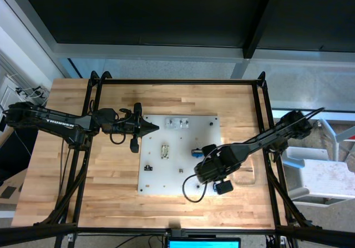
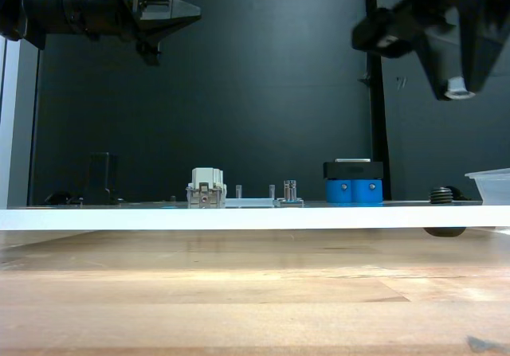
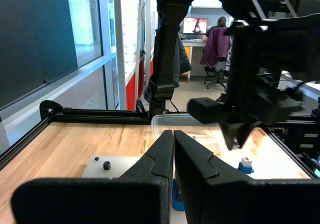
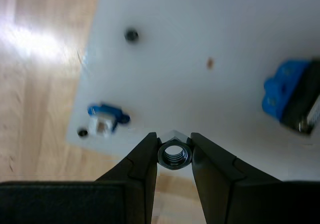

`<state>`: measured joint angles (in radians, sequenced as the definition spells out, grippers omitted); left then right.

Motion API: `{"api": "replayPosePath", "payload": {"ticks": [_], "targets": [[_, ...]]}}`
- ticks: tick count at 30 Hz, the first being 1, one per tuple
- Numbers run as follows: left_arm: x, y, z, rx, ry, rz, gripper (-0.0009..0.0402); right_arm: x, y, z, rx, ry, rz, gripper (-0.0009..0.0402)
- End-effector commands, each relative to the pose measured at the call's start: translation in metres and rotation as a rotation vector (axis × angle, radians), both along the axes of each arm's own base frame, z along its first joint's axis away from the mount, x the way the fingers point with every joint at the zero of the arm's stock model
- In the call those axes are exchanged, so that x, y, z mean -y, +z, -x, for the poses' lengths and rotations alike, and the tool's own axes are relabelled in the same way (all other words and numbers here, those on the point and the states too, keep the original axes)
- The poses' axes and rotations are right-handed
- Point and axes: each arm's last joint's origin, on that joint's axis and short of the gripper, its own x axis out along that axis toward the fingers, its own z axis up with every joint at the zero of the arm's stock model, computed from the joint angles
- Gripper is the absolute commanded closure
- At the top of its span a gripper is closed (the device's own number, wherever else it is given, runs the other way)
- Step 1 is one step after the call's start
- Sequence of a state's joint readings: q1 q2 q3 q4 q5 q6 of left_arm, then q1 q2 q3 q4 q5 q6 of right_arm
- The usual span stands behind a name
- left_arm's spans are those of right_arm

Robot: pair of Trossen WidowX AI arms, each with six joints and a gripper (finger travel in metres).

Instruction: Unfasten the M12 fastener and place in the container

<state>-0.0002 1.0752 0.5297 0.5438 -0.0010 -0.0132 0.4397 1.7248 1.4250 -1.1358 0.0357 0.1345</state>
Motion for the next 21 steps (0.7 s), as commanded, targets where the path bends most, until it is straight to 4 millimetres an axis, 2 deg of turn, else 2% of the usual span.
{"api": "replayPosePath", "payload": {"ticks": [1,21], "targets": [[0.0,0.0,0.0,0.001,0.0,0.0,0.0393,0.009,-0.004,0.017,-0.01,-0.024,0.002,0.0366],[0.0,0.0,0.0,0.001,0.0,0.0,0.0393,0.051,-0.031,0.11,-0.056,-0.275,-0.019,0.0366]]}}
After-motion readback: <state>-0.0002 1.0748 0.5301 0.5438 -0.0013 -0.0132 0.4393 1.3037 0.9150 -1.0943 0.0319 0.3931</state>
